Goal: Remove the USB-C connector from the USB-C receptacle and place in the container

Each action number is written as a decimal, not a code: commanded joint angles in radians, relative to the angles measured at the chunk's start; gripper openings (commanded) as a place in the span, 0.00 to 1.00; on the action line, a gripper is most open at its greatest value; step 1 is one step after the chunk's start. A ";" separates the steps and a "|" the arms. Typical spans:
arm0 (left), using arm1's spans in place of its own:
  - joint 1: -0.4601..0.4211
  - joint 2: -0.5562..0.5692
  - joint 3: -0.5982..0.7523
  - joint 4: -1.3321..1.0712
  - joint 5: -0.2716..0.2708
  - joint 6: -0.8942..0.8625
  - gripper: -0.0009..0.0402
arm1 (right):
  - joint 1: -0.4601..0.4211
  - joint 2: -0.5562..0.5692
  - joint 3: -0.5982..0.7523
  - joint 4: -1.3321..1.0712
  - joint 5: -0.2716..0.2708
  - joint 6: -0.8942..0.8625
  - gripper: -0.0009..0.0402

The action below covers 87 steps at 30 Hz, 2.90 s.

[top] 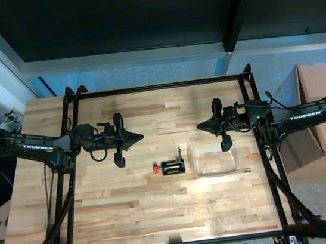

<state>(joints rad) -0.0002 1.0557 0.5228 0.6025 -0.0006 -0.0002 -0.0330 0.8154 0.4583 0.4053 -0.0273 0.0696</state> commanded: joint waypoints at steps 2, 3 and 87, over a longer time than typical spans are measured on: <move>0.000 0.000 0.000 0.000 0.000 0.000 0.02 | 0.000 0.000 0.000 0.000 0.000 0.000 0.02; 0.000 0.000 0.000 0.000 0.000 0.000 0.02 | 0.000 0.000 0.000 0.001 0.000 0.000 0.02; 0.000 0.000 0.000 0.000 0.000 0.000 0.02 | 0.326 1.040 1.153 -1.507 0.084 0.237 0.58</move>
<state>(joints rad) -0.0002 1.0557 0.5228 0.6025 -0.0010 -0.0006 0.2924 1.8469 1.6119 -1.1038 0.0570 0.3084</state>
